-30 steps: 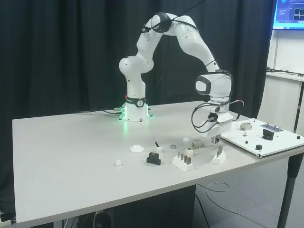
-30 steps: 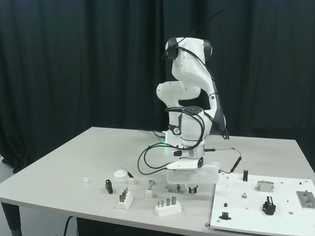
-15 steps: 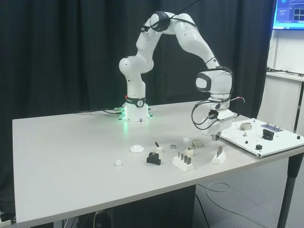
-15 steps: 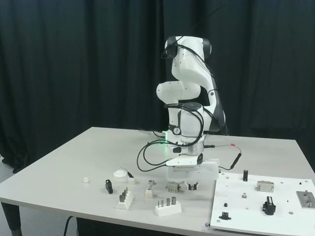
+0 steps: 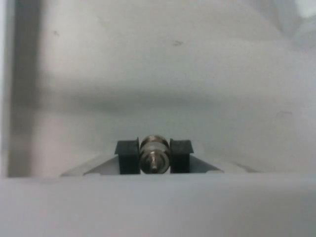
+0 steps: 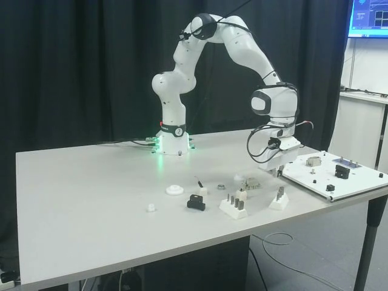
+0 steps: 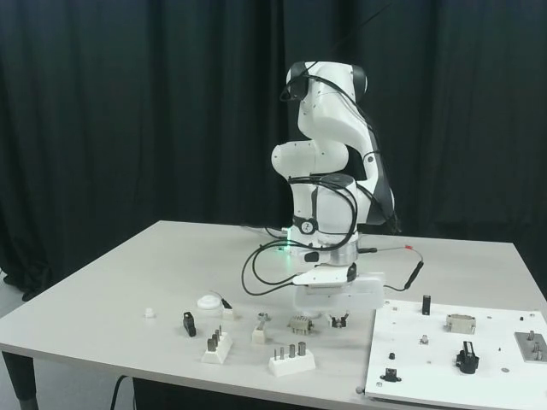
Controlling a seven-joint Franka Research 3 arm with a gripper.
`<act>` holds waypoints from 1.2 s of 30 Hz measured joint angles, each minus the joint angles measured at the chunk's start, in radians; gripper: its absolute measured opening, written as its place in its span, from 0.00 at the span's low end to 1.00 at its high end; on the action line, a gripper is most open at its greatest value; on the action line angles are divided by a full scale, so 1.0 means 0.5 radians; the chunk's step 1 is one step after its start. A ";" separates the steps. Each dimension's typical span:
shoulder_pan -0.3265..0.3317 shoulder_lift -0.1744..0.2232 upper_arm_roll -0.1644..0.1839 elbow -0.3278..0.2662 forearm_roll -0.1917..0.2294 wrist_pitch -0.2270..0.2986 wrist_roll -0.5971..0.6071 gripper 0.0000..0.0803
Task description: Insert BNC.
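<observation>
- The gripper [image 5: 154,159] is pinching the BNC connector [image 5: 153,155]: in the wrist view both black fingers [image 5: 127,157] press against its metal barrel, one on either side.
- So the connector is up off the grey table [image 6: 91,182], carried just beside the near edge of the white board [image 7: 444,363] at the table's end.
- Its long axis runs along the fingers, tip pointing down past them.
- I judge the socket to be somewhere on that board, sideways from the gripper [image 7: 339,320], though I cannot tell which fitting it is.
- The room views show where the arm [image 6: 242,48] stands relative to the board [image 6: 339,182] but not the grasp; only the wrist view shows that.
</observation>
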 joint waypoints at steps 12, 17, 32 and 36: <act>0.050 -0.029 0.118 0.003 0.006 -0.004 0.179 0.16; 0.101 -0.034 0.147 0.019 0.006 -0.004 0.282 0.16; 0.276 -0.020 0.151 0.098 0.005 -0.004 0.498 0.16; 0.298 0.000 0.151 0.129 0.004 -0.005 0.519 0.16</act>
